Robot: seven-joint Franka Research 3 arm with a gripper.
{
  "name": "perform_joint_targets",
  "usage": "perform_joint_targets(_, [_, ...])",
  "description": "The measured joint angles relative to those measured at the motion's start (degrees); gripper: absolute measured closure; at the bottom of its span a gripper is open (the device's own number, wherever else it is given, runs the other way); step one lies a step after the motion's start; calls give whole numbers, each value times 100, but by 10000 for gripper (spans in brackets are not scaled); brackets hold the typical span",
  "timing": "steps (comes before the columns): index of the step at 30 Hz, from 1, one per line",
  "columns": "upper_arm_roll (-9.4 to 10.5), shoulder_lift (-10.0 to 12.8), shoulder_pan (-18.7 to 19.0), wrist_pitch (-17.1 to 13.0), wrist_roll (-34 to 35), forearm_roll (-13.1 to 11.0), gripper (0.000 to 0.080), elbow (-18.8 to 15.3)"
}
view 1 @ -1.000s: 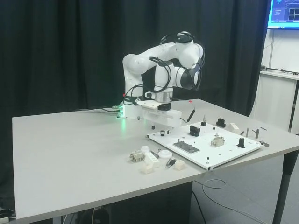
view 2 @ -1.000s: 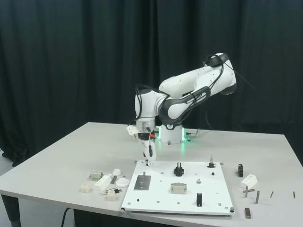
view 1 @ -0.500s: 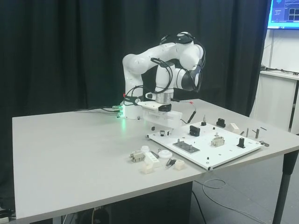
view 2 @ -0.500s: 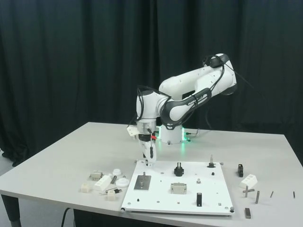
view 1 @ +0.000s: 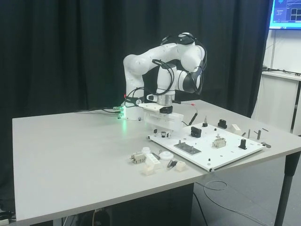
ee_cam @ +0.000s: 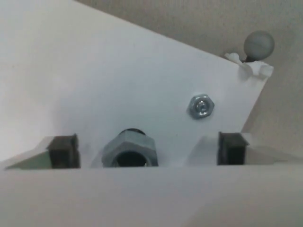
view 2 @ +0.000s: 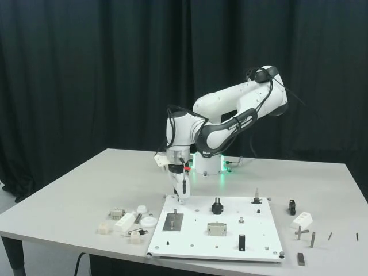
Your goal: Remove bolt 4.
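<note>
Board [view 2: 218, 244] lies on the table [view 2: 86, 190]; loose parts [view 2: 129, 221] sit off its 9 o'clock edge, more bits [view 2: 305, 230] at 3 o'clock, arm base [view 2: 208, 164] at 12 o'clock

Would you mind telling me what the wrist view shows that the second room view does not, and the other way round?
Only the wrist view shows, close up, the large hex bolt between the two black fingertips and a smaller hex nut near the board's corner. Only the second room view shows the whole white arm, the grey table, the loose parts beside the board, and the board's other fixtures. Both show the white board and the gripper low over its corner, jaws apart.
</note>
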State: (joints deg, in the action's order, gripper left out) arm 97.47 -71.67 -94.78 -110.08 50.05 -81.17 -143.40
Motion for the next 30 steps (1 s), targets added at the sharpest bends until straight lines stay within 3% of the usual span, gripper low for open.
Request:
perform_joint_targets(4, [4,0,-2,-8,0,-34,124,-4])
perform_joint_targets(5, [4,0,-2,-8,1,-44,286,-6])
perform_joint_targets(11, [6,0,-9,-10,5,-182,286,-8])
perform_joint_targets(12, [8,-1,-10,-17,5,-217,464,-5])
perform_joint_targets(16, [10,-2,-16,-30,18,-240,464,-10])
perform_joint_targets(17, [10,-2,-17,-30,23,-245,571,-11])
perform_joint_targets(25, [10,-2,-19,-32,-130,-244,571,-7])
perform_joint_targets(30, [10,-2,-18,-30,-1217,-236,571,1])
